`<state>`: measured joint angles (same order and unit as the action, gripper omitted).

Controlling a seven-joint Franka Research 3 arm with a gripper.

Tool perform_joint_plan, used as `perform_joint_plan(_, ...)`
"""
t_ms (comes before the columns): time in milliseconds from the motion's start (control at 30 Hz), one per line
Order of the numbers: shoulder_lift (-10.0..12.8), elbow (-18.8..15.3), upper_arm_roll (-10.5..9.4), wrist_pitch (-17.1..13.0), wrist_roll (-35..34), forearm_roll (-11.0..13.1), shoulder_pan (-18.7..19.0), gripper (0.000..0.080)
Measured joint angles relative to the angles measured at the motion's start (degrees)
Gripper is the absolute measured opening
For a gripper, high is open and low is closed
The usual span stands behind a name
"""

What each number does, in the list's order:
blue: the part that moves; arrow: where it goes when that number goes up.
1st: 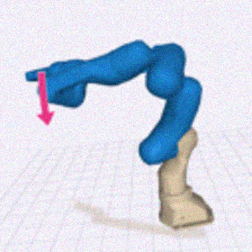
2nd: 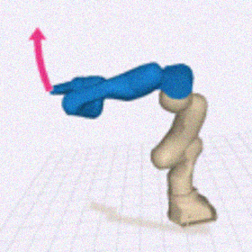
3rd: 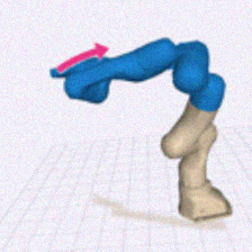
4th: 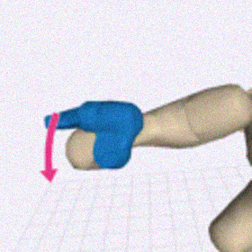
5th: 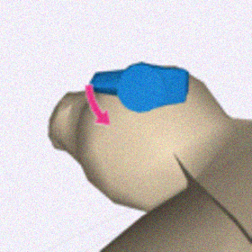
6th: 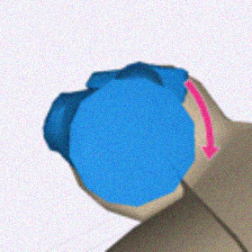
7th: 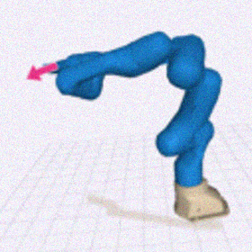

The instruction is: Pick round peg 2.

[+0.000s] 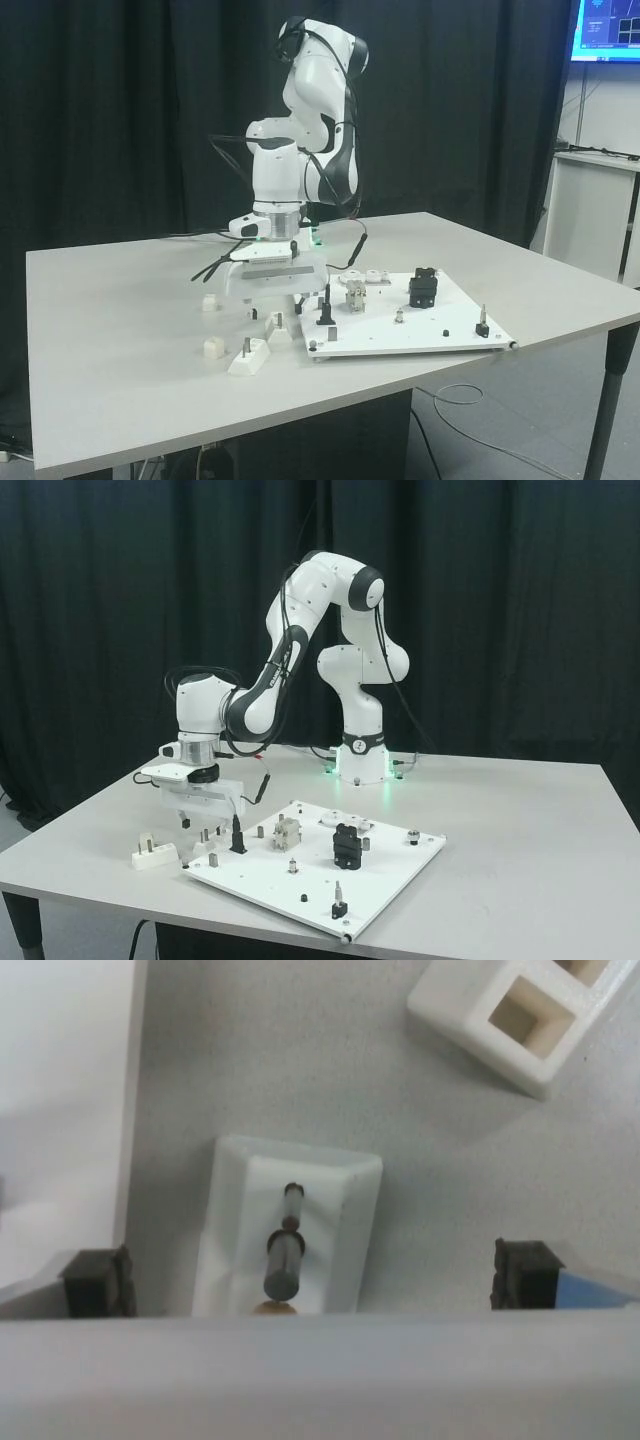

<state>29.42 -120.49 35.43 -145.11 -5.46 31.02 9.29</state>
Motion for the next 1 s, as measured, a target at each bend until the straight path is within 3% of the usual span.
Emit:
perform_joint_plan(233, 0.07, 0.00, -0.04, 0.00, 0.00, 0.24, -0.05, 0.0800)
perform_joint_plan(267, 0.08, 0.00, -0.04, 0.00, 0.00, 0.30, -0.05, 0.0692)
perform_joint_plan(300, 0.10, 0.00, -0.05, 0.00, 0.00, 0.40, -0.06, 0.0530)
perform_joint_plan(467, 0.17, 0.00, -0.07, 0.00, 0.00, 0.85, -0.08, 0.0530)
perform_joint_plan(500, 0.19, 0.00, -0.07, 0.00, 0.00, 0.93, -0.08, 0.0348)
perform_joint_plan(667, 0.31, 0.00, -0.10, 0.01, 0.00, 1.27, -0.13, 0.0348)
perform_joint_plan(700, 0.34, 0.00, -0.12, 0.01, 0.00, 1.32, -0.16, 0.0190)
perform_joint_plan(933, 0.36, 0.00, -0.21, 0.01, 0.00, 1.65, -0.28, 0.0190)
perform_joint_plan(967, 0.36, 0.00, -0.21, 0.02, 0.00, 1.66, -0.28, 0.0058)
perform_joint_plan(1000, 0.36, 0.00, -0.21, 0.03, 0.00, 1.67, -0.28, 0.0058)
